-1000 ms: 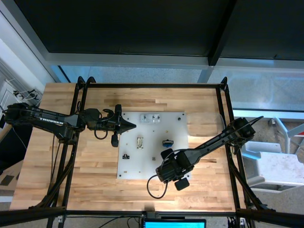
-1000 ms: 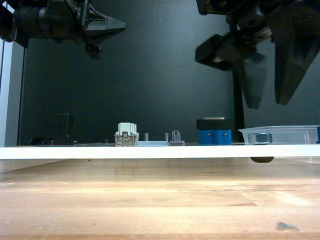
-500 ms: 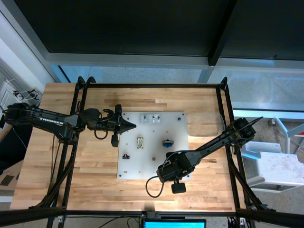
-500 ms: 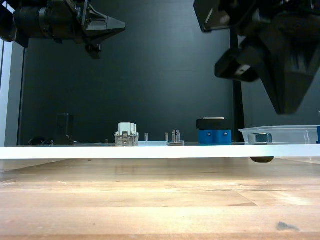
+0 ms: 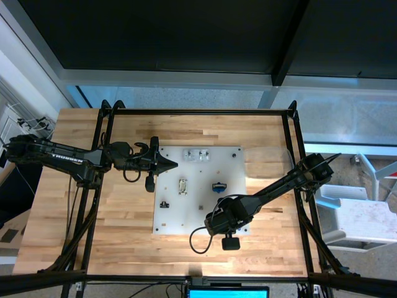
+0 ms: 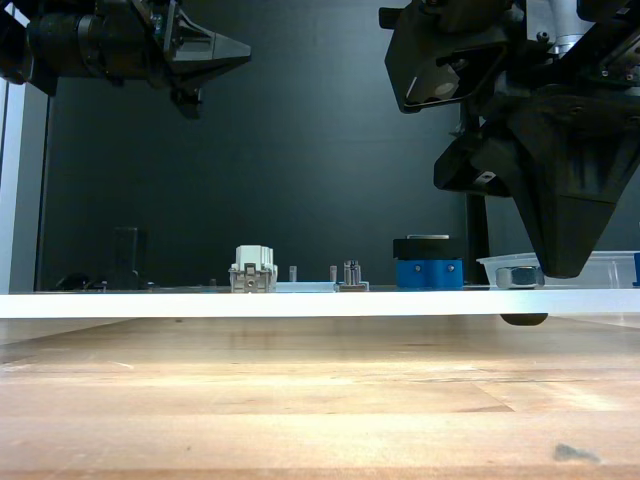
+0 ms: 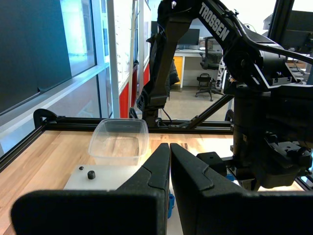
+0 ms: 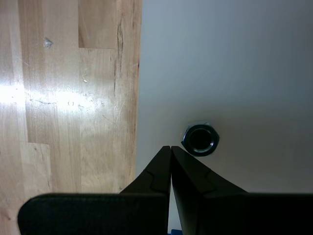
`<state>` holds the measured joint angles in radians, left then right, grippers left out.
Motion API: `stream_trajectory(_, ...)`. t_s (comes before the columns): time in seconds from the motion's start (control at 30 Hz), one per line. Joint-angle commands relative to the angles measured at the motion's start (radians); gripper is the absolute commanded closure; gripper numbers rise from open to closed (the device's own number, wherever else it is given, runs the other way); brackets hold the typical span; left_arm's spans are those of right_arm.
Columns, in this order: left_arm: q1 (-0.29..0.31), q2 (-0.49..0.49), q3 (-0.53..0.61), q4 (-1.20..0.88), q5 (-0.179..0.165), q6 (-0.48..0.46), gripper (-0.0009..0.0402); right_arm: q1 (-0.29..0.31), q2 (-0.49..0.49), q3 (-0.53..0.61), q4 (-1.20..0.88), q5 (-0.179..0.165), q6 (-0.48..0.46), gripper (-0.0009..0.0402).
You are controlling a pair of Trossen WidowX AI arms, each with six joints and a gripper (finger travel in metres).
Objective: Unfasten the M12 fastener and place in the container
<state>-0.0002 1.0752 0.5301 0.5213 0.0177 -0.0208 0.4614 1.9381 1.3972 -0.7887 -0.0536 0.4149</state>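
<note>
lettering reading "trossen" runs in white along the left arm [image 5: 64, 159] in the high view and along the right arm [image 7: 215, 19] in the left wrist view. the left arm stretches level from the counter's left edge, high above the white board [image 5: 177, 217]. the left gripper [image 5: 170, 164] hangs over the board's left edge, its fingers pressed together on nothing. the right arm slants in from the right edge and bends down at the wrist, so the right gripper [image 6: 567, 270] points straight down at the board's near right edge. its fingers are closed tip to tip and hold nothing. the tips stand just beside the m12 nut [image 8: 200, 139], level with it in the low view. the nut is a small silver hexagon with a dark centre, sitting low on its stud with no ribs showing under it. the clear container [image 7: 120, 142] lies on the wooden counter [image 8: 73, 98] just beside the board's far right side, well apart from the nut.
</note>
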Motion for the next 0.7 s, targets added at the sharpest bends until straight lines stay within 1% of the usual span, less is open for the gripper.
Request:
stream_trajectory(0.03,0.000,0.000,0.000,0.000,0.000,0.000,0.0393,-0.002,0.001,0.000,-0.003,0.018,-0.001,0.0393)
stream_trajectory(0.07,0.000,0.000,0.000,0.000,0.000,0.000,0.0393,-0.002,0.001,0.000,-0.005,0.031,0.000,0.0393)
stream_trajectory(0.33,0.000,0.000,0.000,0.000,0.000,0.000,0.0393,-0.003,0.000,0.000,-0.010,0.034,-0.004,0.0393)
stream_trajectory(0.37,0.000,0.000,0.000,0.000,0.000,0.000,0.0393,-0.003,-0.001,0.000,-0.017,0.043,-0.004,0.0393)
stream_trajectory(0.4,0.000,0.000,0.000,0.000,0.000,0.000,0.0393,-0.003,-0.003,0.000,-0.032,0.098,0.003,0.0393)
stream_trajectory(0.47,0.000,0.000,0.000,0.000,0.000,0.000,0.0393,-0.003,-0.016,0.000,-0.076,0.289,0.096,0.0393)
stream_trajectory(0.5,0.000,0.000,0.000,0.000,0.000,0.000,0.0393,-0.001,-0.021,0.003,-0.095,0.349,0.117,0.0393)
stream_trajectory(0.53,0.000,0.000,0.000,0.000,0.000,0.000,0.0393,0.000,-0.026,0.010,-0.111,0.371,0.119,0.0393)
stream_trajectory(0.57,0.000,0.000,0.000,0.000,0.000,0.000,0.0393,0.000,-0.030,0.016,-0.120,0.371,0.114,0.0393)
stream_trajectory(0.63,0.000,0.000,0.000,-0.001,0.000,0.000,0.0393,0.001,-0.037,0.022,-0.128,0.355,0.109,0.0393)
stream_trajectory(0.7,0.000,0.000,0.000,0.000,0.000,0.000,0.0393,0.002,-0.042,0.025,-0.132,0.324,0.108,0.0393)
